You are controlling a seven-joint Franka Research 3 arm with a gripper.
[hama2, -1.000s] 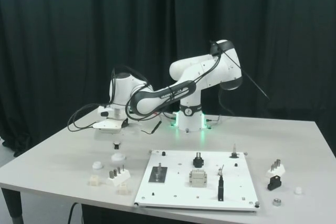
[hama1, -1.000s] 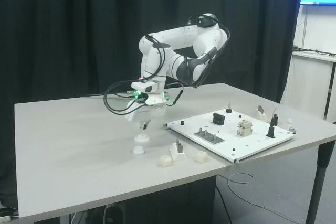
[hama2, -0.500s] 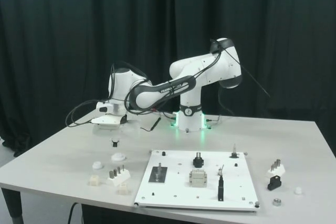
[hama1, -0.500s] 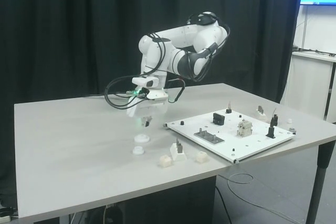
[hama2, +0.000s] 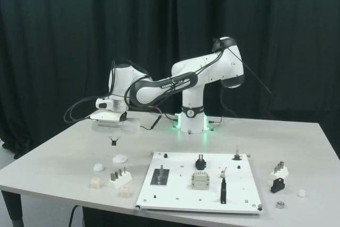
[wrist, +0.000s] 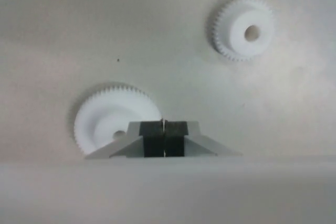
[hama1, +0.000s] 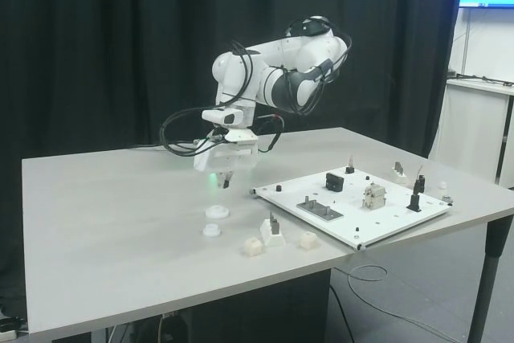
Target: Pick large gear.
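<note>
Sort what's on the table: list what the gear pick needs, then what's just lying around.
Needed for the pick:
- large gear, lying flat on the grey table
- gripper, fingers shut, empty, above that gear

Just lying about:
- small gear, apart from the large one
- white assembly board with its fixtures
- small white blocks near the board
- black part beyond the board

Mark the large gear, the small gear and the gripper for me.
large gear (wrist: 107, 116): wrist view, toothed white face.
small gear (wrist: 242, 30): wrist view, raised hub beside the bore.
gripper (wrist: 164, 137): wrist view, seam between the black fingertips.
</note>
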